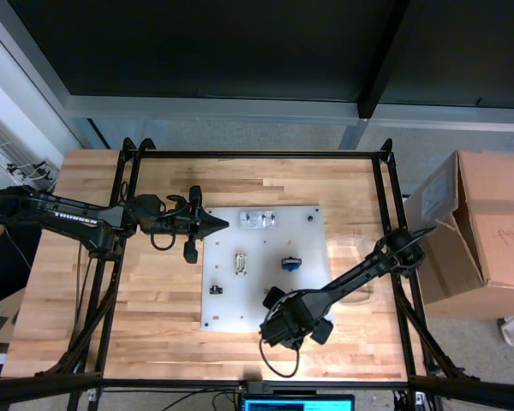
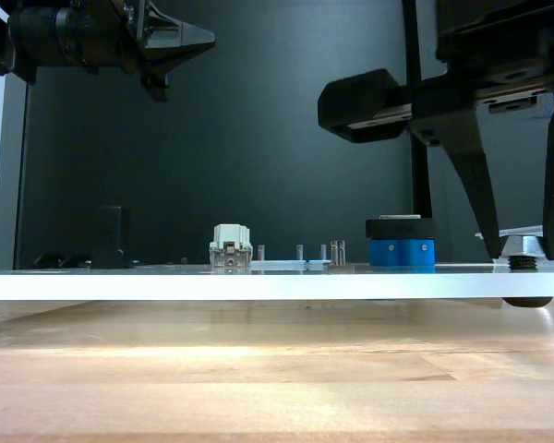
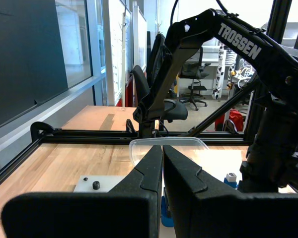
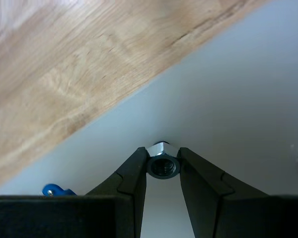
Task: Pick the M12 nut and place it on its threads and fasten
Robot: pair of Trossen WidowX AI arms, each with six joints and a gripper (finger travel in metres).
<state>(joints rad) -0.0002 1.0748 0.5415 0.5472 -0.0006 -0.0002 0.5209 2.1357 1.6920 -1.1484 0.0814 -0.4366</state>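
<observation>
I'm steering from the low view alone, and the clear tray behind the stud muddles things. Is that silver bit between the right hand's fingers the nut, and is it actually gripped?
Observer: Yes. The right wrist view shows the right hand shut on the silver nut, with a fingertip against each side.
Operator: So where is that hand over the table?
Observer: The high view puts it above the white board, at the board's near right edge.
Operator: And the left hand? I only see it high up.
Observer: In the high view the left hand is above the board's far left part, pointing inward.
</observation>
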